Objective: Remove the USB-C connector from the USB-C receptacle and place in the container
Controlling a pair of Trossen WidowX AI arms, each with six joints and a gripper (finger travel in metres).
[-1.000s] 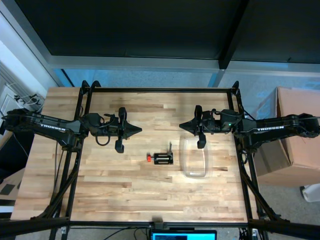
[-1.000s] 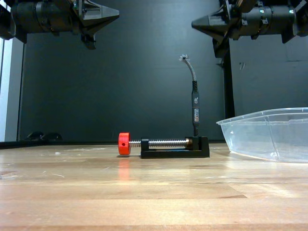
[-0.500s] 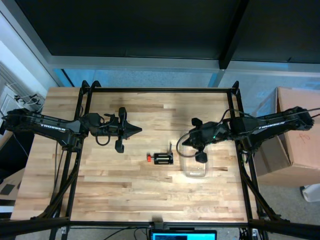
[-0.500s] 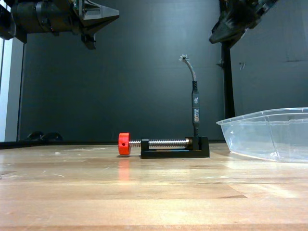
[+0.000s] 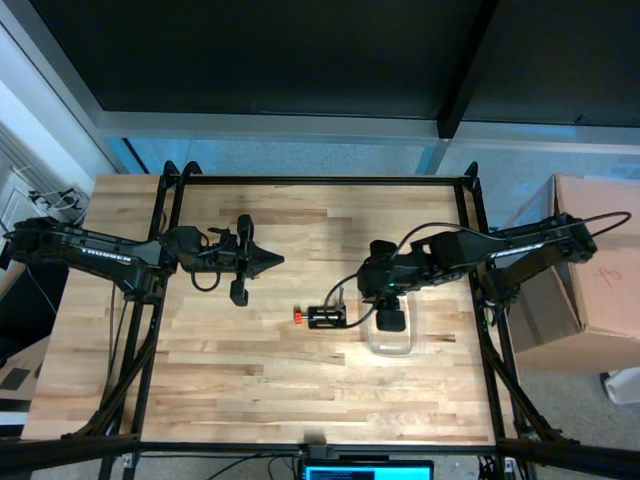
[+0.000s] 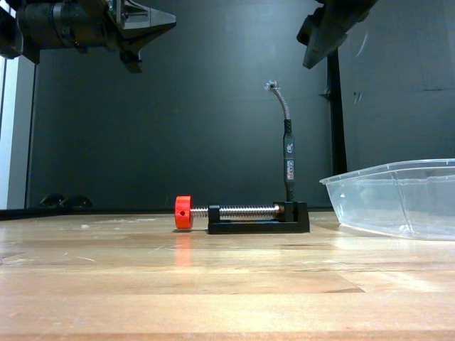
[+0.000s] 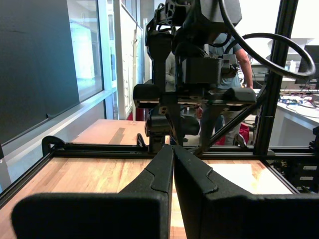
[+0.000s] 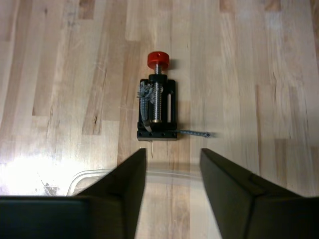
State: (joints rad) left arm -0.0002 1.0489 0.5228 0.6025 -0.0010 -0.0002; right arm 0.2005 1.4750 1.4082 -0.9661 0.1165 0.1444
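Okay, I'm seeing the USB-C connector (image 6: 288, 160) standing upright, seated in the USB-C receptacle (image 6: 291, 207) mid-counter (image 5: 250, 380), with the container (image 6: 398, 195) just beside it toward the right edge. The right gripper (image 8: 172, 152) is hovering above them with its fingers apart. The left gripper (image 7: 173, 149) is hanging pinched together nearer the left edge.

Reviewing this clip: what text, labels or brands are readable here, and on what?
"TROSSEN": left arm.
USB-C connector, upright in its seat in the clamp: label too small to read.
Left gripper, raised left of the clamp, and right gripper, raised over the container rim beside the clamp: no text.
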